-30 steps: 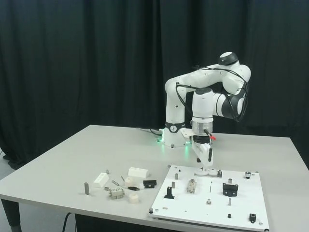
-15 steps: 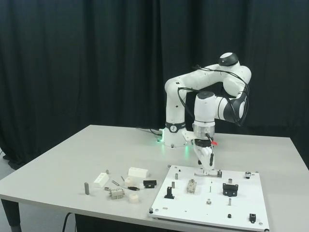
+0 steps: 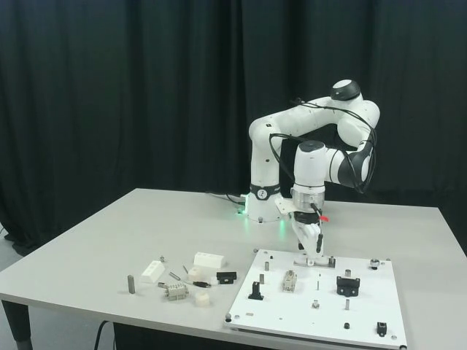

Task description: Remove large gear.

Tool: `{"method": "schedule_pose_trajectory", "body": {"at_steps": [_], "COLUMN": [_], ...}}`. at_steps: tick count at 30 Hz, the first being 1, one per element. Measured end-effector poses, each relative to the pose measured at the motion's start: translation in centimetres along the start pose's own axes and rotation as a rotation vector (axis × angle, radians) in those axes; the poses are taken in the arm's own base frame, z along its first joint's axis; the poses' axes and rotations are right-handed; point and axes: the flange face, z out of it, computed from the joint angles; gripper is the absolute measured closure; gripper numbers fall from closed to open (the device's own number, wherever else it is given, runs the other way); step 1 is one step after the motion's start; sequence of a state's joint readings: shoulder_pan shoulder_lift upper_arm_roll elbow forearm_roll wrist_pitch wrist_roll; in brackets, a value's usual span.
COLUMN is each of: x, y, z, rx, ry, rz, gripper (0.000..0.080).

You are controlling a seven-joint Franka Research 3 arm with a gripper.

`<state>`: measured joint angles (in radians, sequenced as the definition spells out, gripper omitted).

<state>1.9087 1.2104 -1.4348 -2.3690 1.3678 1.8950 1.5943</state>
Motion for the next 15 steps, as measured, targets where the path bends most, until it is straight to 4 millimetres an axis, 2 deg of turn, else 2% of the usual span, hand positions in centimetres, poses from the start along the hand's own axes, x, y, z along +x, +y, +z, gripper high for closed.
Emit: {"method": "schedule_pose_trajectory", "body": {"at_steps": [9, 10, 15], "x": [-0.21, -0.27, -0.31], "y": [0.27, 0.27, 0.4], "z": [-0.07, -0.13, -0.13], "rx": [0.008, 0.011, 0.011], "ry": [0.002, 0.002, 0.005], "rz": [-0.017, -0.024, -0.032], "gripper": [0.0003, 0.0128, 0.0128]}}
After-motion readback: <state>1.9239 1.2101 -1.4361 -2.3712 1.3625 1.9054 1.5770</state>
